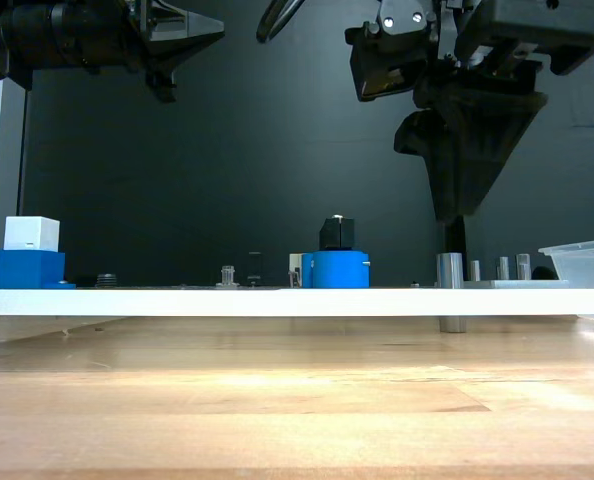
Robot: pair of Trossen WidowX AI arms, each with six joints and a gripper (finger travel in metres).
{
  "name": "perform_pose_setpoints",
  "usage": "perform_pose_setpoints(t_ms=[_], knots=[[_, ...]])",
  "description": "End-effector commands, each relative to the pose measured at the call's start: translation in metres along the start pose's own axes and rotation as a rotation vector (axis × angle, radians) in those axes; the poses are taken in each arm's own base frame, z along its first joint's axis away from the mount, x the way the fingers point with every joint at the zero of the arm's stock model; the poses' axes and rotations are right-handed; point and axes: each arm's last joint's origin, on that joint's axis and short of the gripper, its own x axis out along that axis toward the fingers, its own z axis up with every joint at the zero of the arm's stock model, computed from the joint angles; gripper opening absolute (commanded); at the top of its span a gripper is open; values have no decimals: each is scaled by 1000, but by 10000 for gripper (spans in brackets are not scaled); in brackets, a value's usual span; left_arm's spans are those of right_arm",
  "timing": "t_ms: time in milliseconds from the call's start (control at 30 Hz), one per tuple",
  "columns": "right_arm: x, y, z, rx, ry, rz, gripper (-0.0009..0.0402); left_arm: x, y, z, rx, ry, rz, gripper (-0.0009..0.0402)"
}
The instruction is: Pick the 16mm cylinder and place it in the taskboard
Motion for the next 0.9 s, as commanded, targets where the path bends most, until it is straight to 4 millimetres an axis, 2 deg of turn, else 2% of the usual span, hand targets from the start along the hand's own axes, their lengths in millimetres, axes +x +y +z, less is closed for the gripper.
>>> perform_pose_setpoints(t_ms=[33, 400, 900], knots=[[-5, -1, 0, 2, -14, 6, 155, 0, 0, 0, 0, -1, 0, 0], [-20, -3, -4, 5, -43, 12, 155, 0, 0, 0, 0, -1, 0, 0], [-20, -3, -4, 4, -46, 13, 155, 0, 0, 0, 0, -1, 0, 0]])
